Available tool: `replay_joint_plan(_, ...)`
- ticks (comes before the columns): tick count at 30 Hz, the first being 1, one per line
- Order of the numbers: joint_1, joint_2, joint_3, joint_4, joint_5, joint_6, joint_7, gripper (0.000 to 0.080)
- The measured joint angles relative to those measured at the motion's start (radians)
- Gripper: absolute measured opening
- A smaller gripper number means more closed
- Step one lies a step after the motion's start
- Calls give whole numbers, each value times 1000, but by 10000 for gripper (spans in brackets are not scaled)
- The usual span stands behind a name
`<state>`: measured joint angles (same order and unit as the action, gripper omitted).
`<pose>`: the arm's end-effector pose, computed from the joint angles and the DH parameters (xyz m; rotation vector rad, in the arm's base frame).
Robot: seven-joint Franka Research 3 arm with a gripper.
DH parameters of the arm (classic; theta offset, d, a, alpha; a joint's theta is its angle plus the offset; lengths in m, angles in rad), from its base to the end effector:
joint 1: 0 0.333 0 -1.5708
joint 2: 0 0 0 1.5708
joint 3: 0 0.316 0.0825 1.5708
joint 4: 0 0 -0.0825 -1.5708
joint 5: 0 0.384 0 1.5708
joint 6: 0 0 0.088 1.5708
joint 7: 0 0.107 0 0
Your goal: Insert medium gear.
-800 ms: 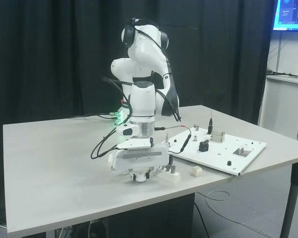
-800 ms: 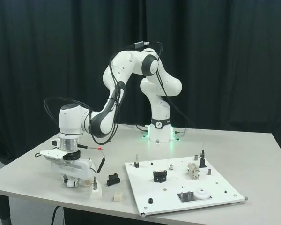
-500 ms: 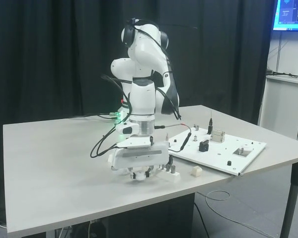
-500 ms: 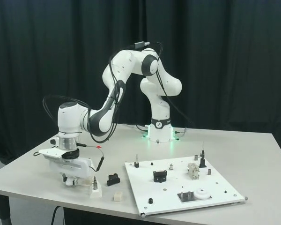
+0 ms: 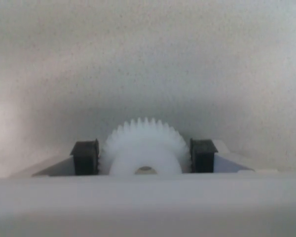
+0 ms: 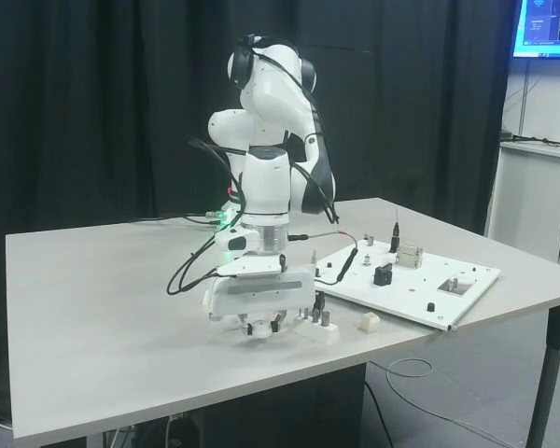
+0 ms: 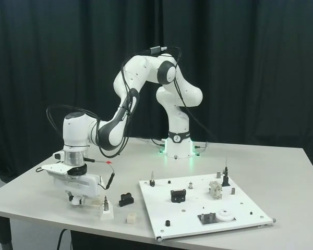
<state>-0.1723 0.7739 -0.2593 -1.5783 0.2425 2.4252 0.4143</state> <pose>0.6552 -0.2707 0.2032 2.7881 -1.4178 0.1644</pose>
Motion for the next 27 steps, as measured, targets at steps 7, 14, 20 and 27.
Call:
replay_joint_plan(7,-1,0,-1,8,0,-3,0,397)
replay_joint_plan(14,-1,0,-1,20,1,-14,1,397)
replay_joint_plan(20,0,0,0,40,17,-30,9,397)
replay_joint_plan(27,10,0,2,71,45,-51,56,397)
